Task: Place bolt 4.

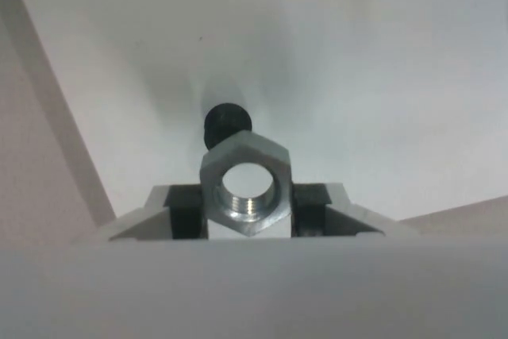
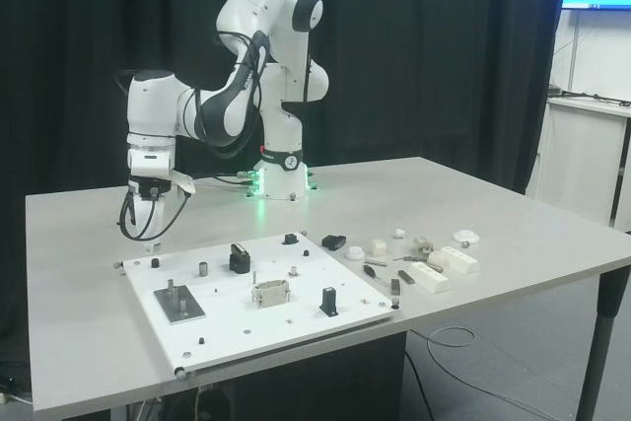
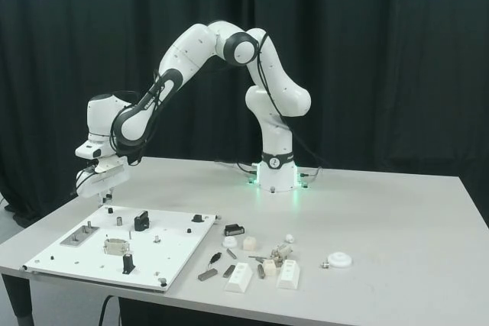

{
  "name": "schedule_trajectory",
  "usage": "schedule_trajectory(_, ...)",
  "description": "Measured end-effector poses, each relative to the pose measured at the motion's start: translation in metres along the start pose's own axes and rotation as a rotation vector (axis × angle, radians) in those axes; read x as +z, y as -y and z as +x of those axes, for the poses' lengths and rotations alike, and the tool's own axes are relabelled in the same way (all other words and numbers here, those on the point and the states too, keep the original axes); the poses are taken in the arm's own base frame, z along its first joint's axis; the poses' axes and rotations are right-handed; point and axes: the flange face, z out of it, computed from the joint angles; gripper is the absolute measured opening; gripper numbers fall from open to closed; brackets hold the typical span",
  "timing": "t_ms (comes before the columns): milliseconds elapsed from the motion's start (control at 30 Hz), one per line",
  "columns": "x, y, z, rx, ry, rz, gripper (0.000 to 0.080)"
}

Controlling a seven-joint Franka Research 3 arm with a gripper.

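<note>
My gripper point(image 1: 248, 224) is shut on a grey threaded hex nut point(image 1: 246, 153), which sits between the two black finger pads point(image 1: 186, 213). Just beyond the nut, a small black stud point(image 1: 227, 122) stands on the white board point(image 1: 357, 77). From the room views, the gripper point(image 2: 148, 240) point(image 3: 104, 196) hangs low over the far left corner of the white board point(image 2: 286, 317) point(image 3: 170, 248), close above the black stud point(image 2: 155, 263) point(image 3: 109, 210). The nut is too small to make out in the room views.
On the board stand a black block point(image 2: 239, 259), a grey plate with pegs point(image 2: 178, 304), a grey connector point(image 2: 268, 292) and a black upright piece point(image 2: 328, 301). Several loose white and grey parts point(image 2: 434, 263) lie on the grey table to the board's right.
</note>
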Motion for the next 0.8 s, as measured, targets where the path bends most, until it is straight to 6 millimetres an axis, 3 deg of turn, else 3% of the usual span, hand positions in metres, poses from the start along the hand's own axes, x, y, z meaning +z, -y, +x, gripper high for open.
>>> schedule_trajectory(800, -0.0098, 0.0004, 0.0078, -0.005, -0.018, -0.003, 0.0225)
